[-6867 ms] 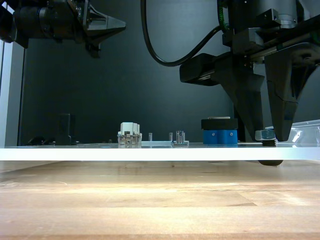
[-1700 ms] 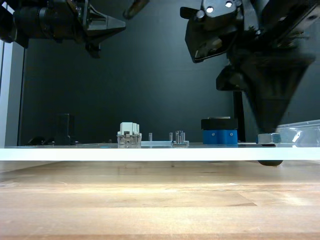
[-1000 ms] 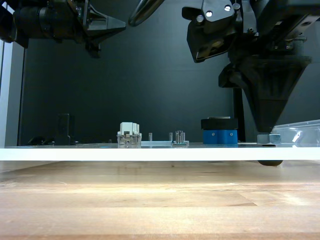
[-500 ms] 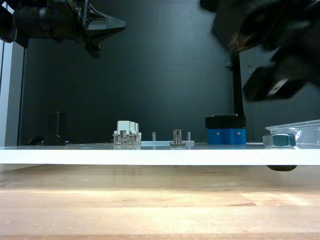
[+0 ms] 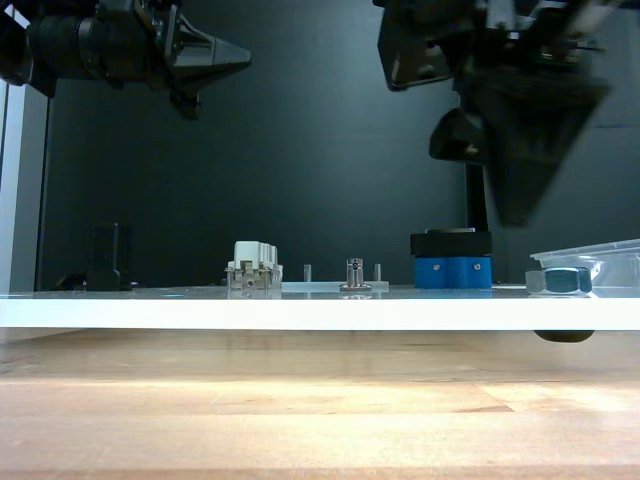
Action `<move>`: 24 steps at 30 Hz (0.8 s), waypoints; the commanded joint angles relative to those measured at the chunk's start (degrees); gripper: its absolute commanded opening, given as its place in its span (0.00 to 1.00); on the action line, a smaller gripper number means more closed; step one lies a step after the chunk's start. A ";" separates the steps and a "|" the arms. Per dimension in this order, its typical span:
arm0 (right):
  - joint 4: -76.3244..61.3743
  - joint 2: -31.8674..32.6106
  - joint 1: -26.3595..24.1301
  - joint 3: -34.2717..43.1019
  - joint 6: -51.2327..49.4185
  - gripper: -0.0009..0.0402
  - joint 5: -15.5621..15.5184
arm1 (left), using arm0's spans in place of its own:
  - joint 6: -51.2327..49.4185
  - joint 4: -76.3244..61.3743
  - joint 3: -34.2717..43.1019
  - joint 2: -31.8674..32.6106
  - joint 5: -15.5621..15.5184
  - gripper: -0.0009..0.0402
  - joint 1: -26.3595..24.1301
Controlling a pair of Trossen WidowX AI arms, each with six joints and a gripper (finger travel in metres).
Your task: Pick the M12 nut and place it on its threads and fasten
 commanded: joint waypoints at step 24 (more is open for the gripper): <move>58.47 -34.62 -26.08 -31.45 -21.22 0.02 -9.99 | 0.02 -0.42 0.00 0.02 0.00 0.02 0.00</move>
